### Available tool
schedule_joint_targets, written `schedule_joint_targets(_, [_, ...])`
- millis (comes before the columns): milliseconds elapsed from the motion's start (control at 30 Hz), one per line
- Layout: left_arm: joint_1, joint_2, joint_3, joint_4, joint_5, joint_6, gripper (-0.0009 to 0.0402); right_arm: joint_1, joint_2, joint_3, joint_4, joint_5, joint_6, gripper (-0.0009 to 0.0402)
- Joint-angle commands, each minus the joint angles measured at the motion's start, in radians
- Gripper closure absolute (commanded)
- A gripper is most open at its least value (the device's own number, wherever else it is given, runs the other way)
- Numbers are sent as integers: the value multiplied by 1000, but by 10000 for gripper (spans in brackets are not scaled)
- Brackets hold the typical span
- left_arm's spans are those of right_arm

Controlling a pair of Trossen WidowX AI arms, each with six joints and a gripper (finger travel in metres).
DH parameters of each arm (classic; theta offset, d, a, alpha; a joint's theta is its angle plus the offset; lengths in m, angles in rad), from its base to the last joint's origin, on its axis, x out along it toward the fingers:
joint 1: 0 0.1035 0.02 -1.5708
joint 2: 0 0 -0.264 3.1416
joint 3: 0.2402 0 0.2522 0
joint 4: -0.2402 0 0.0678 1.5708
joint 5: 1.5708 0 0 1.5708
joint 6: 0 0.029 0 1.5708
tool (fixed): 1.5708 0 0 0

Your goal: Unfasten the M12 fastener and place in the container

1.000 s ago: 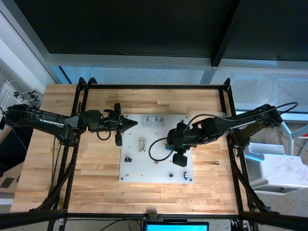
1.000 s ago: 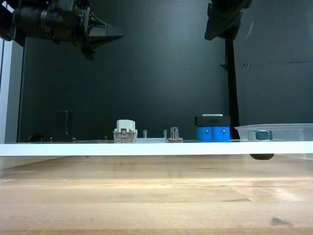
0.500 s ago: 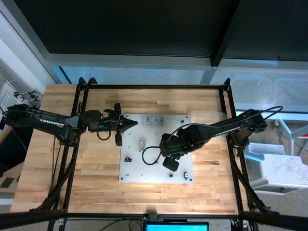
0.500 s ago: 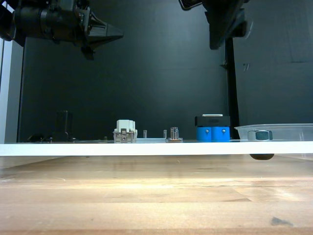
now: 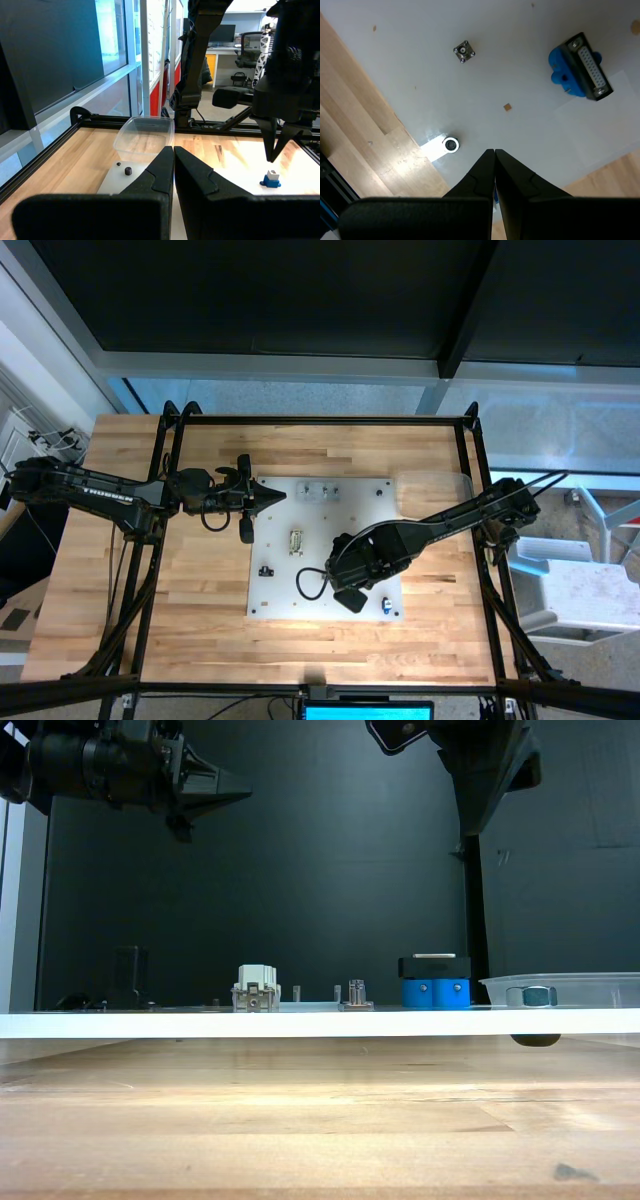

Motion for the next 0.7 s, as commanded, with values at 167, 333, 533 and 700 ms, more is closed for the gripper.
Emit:
schedule_joint_targets(167, [0,0,0,0,0,0,393,23,39,0,-3,-45,28,368])
schedule_joint_targets(333, [0,0,0,0,0,0,393,35,67,1,11,-48,32,300])
schedule_joint_targets(533, [0,0,0,0,0,0,393,52,97,0,80,-48,20,215])
schedule_joint_targets(700, [0,0,0,1,0,0,393,67,113,-6,80,-48,0,170])
